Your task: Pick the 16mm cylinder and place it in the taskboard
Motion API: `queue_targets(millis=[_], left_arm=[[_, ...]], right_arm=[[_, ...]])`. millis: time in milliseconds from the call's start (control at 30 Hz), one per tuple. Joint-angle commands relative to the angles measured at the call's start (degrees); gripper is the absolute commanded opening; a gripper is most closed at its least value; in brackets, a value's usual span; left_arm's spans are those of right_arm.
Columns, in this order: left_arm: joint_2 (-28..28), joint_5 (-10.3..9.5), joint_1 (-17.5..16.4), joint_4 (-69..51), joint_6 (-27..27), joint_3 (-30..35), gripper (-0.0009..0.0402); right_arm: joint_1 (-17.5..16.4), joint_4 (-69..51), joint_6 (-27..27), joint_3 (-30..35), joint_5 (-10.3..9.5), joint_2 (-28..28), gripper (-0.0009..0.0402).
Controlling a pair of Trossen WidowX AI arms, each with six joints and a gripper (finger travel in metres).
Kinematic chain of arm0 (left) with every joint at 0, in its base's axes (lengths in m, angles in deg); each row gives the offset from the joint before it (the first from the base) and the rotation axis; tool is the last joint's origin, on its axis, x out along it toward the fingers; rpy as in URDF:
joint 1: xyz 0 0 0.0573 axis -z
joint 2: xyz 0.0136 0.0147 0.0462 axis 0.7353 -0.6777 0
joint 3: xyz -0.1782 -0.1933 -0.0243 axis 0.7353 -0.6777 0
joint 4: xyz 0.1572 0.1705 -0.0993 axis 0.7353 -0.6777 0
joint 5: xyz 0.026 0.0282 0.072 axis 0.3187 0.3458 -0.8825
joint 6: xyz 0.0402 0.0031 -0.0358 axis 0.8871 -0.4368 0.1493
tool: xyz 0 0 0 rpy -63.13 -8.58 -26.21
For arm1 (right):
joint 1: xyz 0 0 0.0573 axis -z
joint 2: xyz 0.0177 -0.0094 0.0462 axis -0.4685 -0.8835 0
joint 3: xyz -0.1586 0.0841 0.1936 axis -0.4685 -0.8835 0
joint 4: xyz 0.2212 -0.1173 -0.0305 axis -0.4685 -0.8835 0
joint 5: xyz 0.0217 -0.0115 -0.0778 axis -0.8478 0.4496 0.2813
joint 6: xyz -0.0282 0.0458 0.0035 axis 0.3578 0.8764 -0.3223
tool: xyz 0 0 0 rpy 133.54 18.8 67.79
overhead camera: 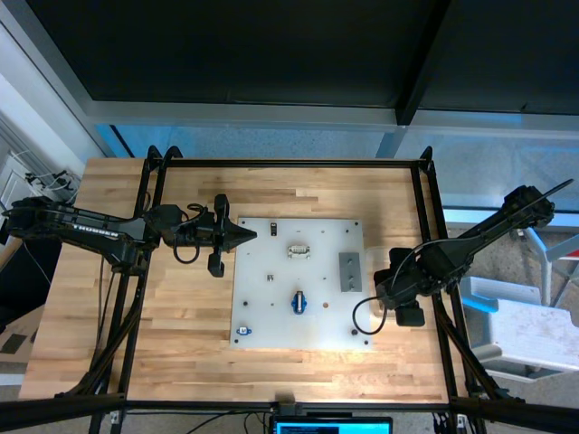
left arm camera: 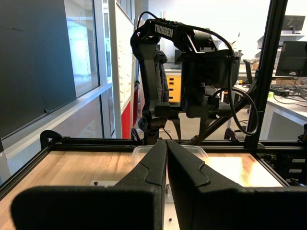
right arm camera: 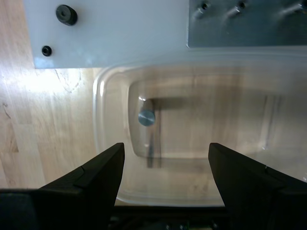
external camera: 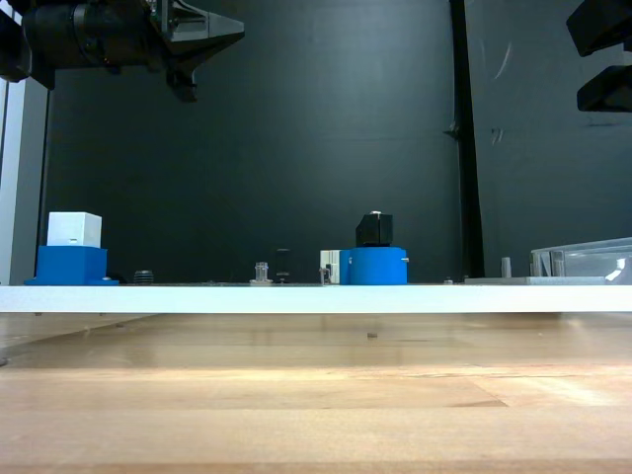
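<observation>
Pale plank bench [overhead camera: 99, 316], fenced by a black frame [overhead camera: 289, 164]. Dark wall panels beyond the far edge, glass and a blue-lit floor off to the right. At the near edge, a lit screen [overhead camera: 330, 425].

Flat on the middle of the bench, the taskboard [overhead camera: 271, 307]: white, with a grey block [overhead camera: 349, 271] toward its right edge, a blue fitting [overhead camera: 298, 303] near the middle, a silver connector [overhead camera: 298, 250] toward the far edge, and a blue base topped by a white cube [external camera: 71, 247] at the near left corner. Just off the board's right edge, on bare wood, a clear tray [right arm camera: 100, 143]. Inside it, close to one end wall, the 16mm cylinder [right arm camera: 146, 117], round end face up, untouched.

Right pincer [right arm camera: 165, 146] above that tray, pointing down, fingers spread wide, gripping nothing, the cylinder below the gap. Left pincer [left arm camera: 166, 143] hanging high over the board's left edge, level, aimed across at the right arm, fingers pressed together on nothing.
</observation>
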Motion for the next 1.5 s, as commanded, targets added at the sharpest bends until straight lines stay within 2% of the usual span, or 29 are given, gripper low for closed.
queue_targets(millis=[33,233,367,667,1500], left_arm=[[0.0,0.02,0.0,0.0,0.0,0.0,0.0],[0.0,0.02,0.0,0.0,0.0,0.0,0.0],[0.0,0.02,0.0,0.0,0.0,0.0,0.0],[0.0,0.02,0.0,0.0,0.0,0.0,0.0],[0.0,0.02,0.0,0.0,0.0,0.0,0.0]], right_arm=[[-0.5,2.2,0.9,-1.6,0.04,0.0,0.0245],[-1.5,3.7,1.4,-2.5,0.72,-1.4,0.0245],[-1.8,4.5,1.3,-2.6,2.6,-1.8,0.0245],[-2.4,7.6,2.2,-5.1,1.97,-1.8,0.0245],[-3.6,15.7,2.7,-11.2,2.16,-3.7,0.0245]])
